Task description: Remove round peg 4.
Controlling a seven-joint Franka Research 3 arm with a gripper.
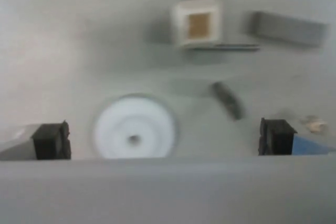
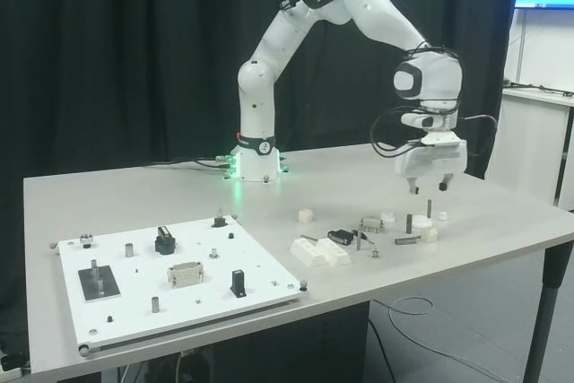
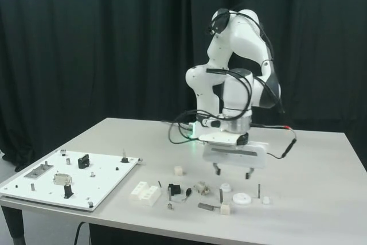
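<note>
Two opposed room views, table [image 2: 134,195] shared

The white seven-jointed robot arm [image 2: 359,6] arches high from its base, wrist bent downward, its two-fingered hand [image 2: 429,187] hanging above the grey worktop [image 2: 134,195], black fingertips [image 1: 51,141] spread wide apart and holding nothing.
</note>
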